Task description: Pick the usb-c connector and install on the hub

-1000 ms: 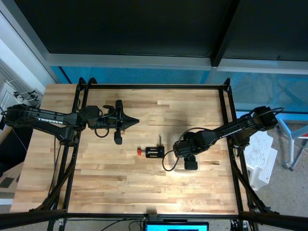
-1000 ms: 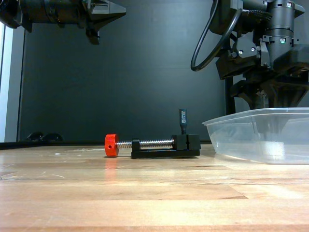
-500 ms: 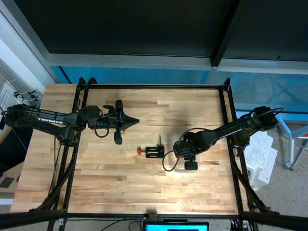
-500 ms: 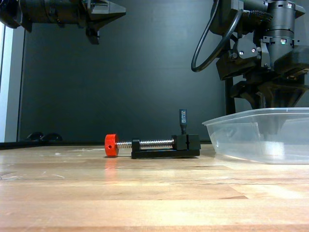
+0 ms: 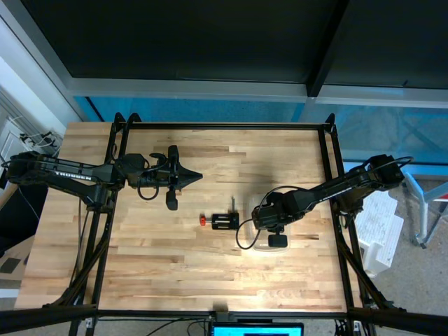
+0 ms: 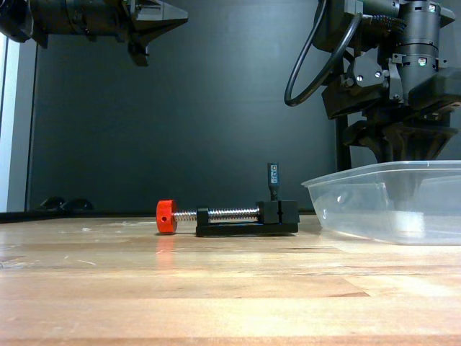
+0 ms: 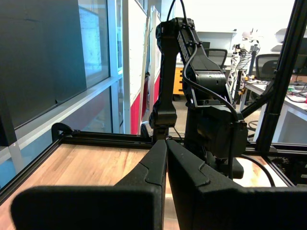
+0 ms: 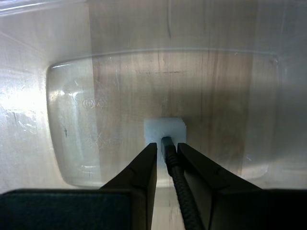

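While the right pincer [image 8: 167, 145] is clamping its fingers [image 8: 144, 165] on the usb-c connector [image 8: 168, 154], I am reading the pick as made. The dark plug is sitting between the pads, with its cable running back toward the wrist. It is hanging inside the clear tray [image 6: 346, 205], tip over a small white piece [image 8: 164, 128]; whether the two are touching I am not able to tell.

Moving outward in the high view, the hub [image 5: 224, 222] is lying on the counter [image 5: 175, 266] at about 9 o'clock from this pincer, near the tray. Its orange-red knob [image 6: 166, 216] is pointing to 9 o'clock and its thin stem [image 6: 272, 180] is standing upright. The connector is not in it yet, so I am judging the lift out of the tray, the carry across and the insertion as all left to do.

Farther out, at about 10 o'clock from the hub, the left pincer [image 5: 196, 177] is hovering well apart, clenched on nothing.
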You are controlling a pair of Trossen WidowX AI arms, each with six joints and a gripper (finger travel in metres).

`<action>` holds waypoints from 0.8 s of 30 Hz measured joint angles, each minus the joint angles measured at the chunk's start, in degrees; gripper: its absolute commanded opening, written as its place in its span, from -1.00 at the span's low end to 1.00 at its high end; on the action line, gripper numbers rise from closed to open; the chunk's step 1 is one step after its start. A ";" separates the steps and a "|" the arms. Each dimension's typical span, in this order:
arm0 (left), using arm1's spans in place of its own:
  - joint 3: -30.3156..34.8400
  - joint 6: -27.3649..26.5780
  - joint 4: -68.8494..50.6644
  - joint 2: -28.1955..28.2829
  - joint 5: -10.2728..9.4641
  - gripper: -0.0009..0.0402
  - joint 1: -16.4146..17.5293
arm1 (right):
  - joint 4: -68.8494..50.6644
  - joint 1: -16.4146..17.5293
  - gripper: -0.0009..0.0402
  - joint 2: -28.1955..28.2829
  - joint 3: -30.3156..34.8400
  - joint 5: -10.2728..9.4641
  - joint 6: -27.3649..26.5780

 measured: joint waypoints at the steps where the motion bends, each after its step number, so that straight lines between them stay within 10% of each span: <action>1: 0.00 0.00 0.00 0.00 0.02 -0.96 0.00 | 0.00 0.00 -0.76 0.00 0.00 0.00 0.00; 24: 0.00 0.02 0.00 0.00 0.00 -0.96 0.00 | -0.04 0.00 -0.95 -0.42 -0.11 0.00 0.09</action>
